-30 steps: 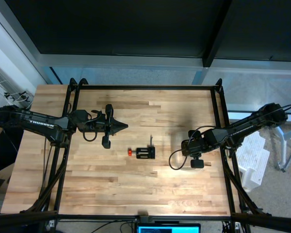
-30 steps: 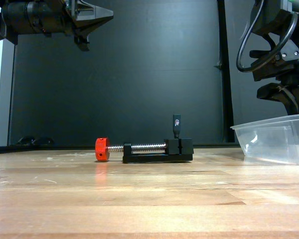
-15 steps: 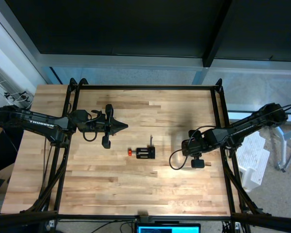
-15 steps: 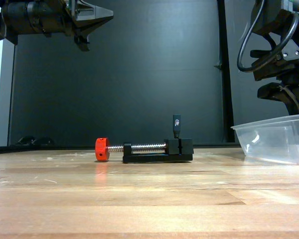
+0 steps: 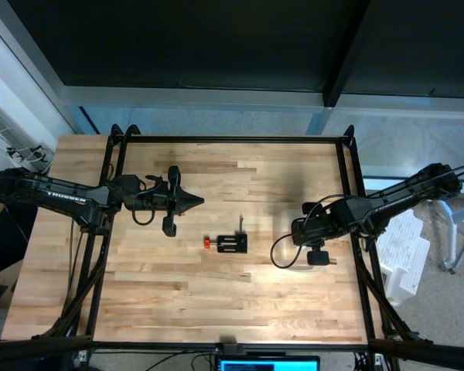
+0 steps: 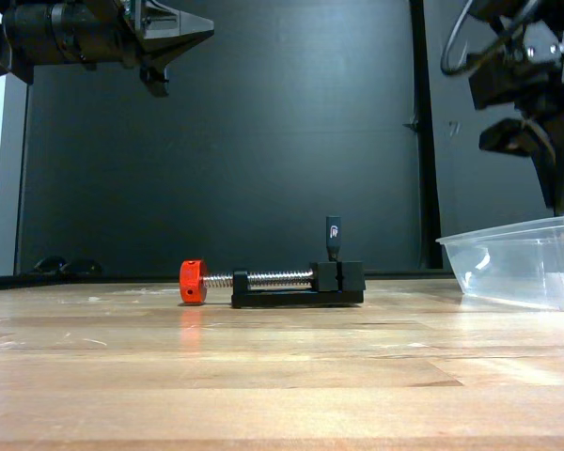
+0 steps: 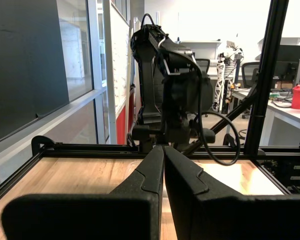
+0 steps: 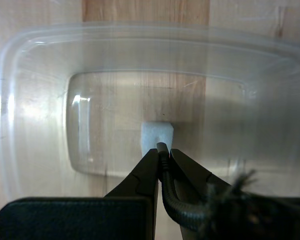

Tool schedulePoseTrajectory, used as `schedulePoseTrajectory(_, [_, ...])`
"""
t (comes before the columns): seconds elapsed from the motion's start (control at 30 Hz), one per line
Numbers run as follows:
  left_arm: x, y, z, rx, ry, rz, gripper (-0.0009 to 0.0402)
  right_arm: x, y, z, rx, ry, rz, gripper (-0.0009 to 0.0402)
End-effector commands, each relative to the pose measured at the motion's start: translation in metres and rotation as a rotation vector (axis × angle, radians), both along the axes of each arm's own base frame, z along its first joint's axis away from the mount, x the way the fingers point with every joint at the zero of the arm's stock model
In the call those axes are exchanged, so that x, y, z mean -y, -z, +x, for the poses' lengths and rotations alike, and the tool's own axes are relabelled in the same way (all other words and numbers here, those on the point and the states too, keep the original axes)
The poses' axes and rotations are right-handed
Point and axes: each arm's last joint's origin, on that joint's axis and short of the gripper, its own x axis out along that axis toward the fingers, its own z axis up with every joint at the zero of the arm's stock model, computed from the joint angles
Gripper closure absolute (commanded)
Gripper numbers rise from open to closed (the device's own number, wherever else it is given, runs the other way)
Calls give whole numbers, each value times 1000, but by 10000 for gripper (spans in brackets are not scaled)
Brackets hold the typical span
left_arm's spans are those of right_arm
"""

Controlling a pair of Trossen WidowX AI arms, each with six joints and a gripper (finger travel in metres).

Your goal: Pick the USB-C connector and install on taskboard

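Right wrist view: pincer (image 8: 163, 152), ribbed cable (image 8: 166, 194)

Left arm (image 5: 54, 193) stretched level in from 9 o'clock, left gripper (image 5: 195, 201) high above the table, pointing toward 3 o'clock, fingers pressed together, right arm (image 5: 394, 197) reaching in from 3 o'clock, right gripper (image 8: 162, 151) aimed straight down, fingers pinching a thin dark cable (image 8: 165, 180).

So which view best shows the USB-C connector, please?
Right wrist: USB-C connector pinched in right tool over the tray. High and low views hide it; left wrist, on the left tool hovering left, misses it.
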Motion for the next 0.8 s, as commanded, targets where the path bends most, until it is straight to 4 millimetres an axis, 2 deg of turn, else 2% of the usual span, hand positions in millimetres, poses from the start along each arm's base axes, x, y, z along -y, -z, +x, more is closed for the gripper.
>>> schedulePoseTrajectory(0.03, [0,0,0,0,0,0,393,0,-12,1,-2,-6,-2,393])
schedulePoseTrajectory(0.43, [0,0,0,0,0,0,393,1,-43,7,39,3,10,393])
schedulePoseTrajectory(0.8, [0,0,0,0,0,0,393,5,-55,52,44,55,5,393])
